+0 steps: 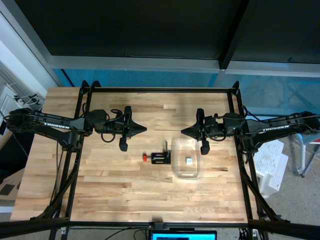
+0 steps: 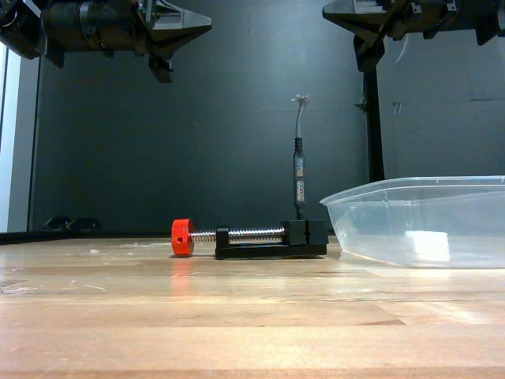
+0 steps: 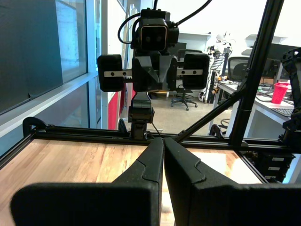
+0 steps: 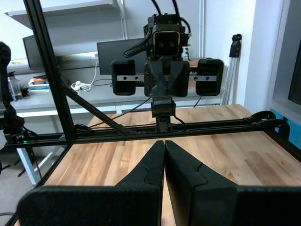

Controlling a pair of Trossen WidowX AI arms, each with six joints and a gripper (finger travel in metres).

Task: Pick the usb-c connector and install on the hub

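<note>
Connector [image 2: 300, 178] is in neither gripper. Right gripper [image 4: 164, 143] hangs high over the table [image 1: 100, 175], its fingers pressed together on nothing. Left gripper [image 3: 163, 140] faces it, likewise closed and empty. Below and between them, the connector stands upright on the vise [image 2: 272, 239] with its cable [image 2: 299, 118] rising free; whether it is fully down I cannot tell. The tray [image 2: 410, 213] sits just beside the vise. Any seating check should press straight down, clear of the cable.
</note>
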